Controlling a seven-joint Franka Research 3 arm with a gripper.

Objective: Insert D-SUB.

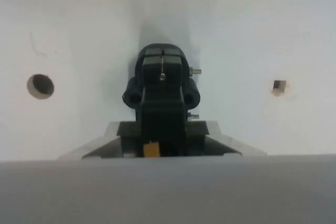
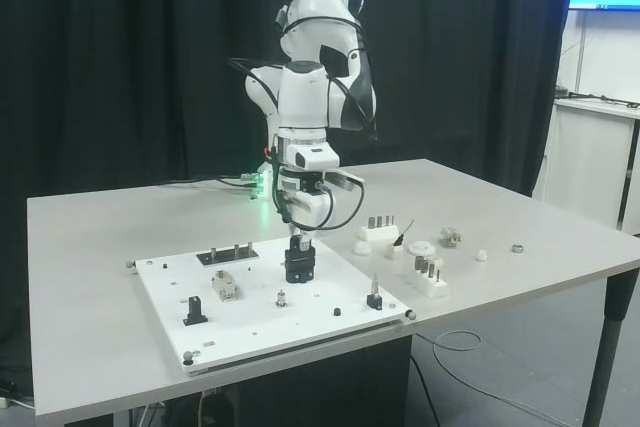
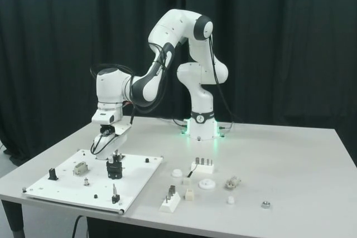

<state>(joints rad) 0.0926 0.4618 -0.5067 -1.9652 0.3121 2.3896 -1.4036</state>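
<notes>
Risk first. The gripper [image 2: 299, 240] stands straight over the black plug [image 2: 299, 265] on the white board [image 2: 180, 332], and in both room views its tips meet the top of the plug. A small tilt or side offset at this point is likely to jam the pins against the socket rim instead of seating them; hard pushing then could bend pins or shift the board on the grey table [image 2: 80, 247]. If the grip is loose, the plug may rock as the arm presses.

Gripper state: the wrist view shows the plug [image 1: 161, 95] between the fingers, but where they touch it is hidden, so whether it is clamped or only flanked cannot be told.

Near to far in the first room view: at 6 o'clock of the plug, small pegs [image 2: 282, 298] on the board's front part. The plug sits near the board's middle, directly under the gripper. At 9 o'clock lies a white block [image 2: 224, 285], and farther out a black bracket [image 2: 193, 311]. At 3 o'clock, off the board, white holders [image 2: 378, 234] rest on the table. Behind, the arm's base [image 3: 201, 126] glows green.
</notes>
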